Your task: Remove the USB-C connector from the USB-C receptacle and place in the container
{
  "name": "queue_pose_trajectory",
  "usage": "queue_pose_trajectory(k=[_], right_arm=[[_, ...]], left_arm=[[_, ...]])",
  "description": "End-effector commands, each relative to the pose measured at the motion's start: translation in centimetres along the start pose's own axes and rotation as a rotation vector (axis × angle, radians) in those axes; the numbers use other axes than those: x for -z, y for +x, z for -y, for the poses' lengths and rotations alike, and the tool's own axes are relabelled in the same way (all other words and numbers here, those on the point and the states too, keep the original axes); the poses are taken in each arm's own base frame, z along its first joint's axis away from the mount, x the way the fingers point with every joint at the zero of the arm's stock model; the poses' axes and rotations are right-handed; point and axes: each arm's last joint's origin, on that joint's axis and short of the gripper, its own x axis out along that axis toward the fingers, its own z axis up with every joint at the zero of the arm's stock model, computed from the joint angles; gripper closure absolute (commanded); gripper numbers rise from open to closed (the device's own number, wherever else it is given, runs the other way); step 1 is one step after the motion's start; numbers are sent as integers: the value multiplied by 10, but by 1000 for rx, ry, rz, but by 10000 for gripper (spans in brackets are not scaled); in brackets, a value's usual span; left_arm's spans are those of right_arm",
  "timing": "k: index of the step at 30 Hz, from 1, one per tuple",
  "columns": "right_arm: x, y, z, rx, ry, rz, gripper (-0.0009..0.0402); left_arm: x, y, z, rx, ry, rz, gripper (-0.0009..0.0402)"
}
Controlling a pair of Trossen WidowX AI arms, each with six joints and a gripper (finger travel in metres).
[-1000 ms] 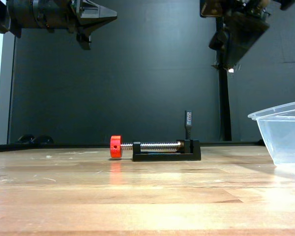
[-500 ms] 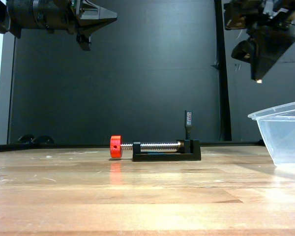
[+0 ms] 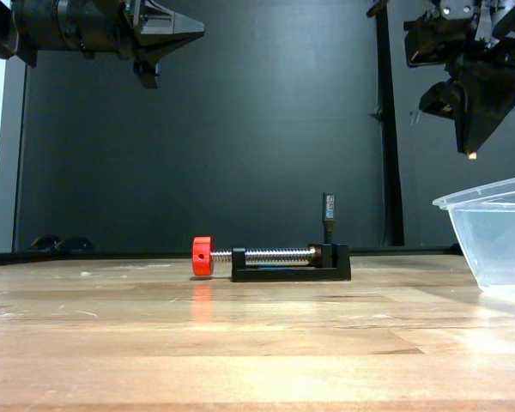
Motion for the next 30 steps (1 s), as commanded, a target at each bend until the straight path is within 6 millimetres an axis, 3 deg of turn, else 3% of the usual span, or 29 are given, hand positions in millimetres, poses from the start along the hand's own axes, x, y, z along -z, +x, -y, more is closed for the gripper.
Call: queue_pose_trajectory(k=[1, 12, 19, 30], right_arm=[[6, 15, 0, 9, -4, -26, 393], [26, 46, 2, 16, 39, -46, 374], [35, 57, 4, 23, 72, -63, 317], [32, 54, 3, 20, 90, -54, 181]], left_arm=[[0, 0, 0, 0, 0, 0, 393], [0, 0, 0, 0, 0, 1, 393], [0, 0, 0, 0, 0, 0, 393], [0, 0, 0, 0, 0, 0, 393]])
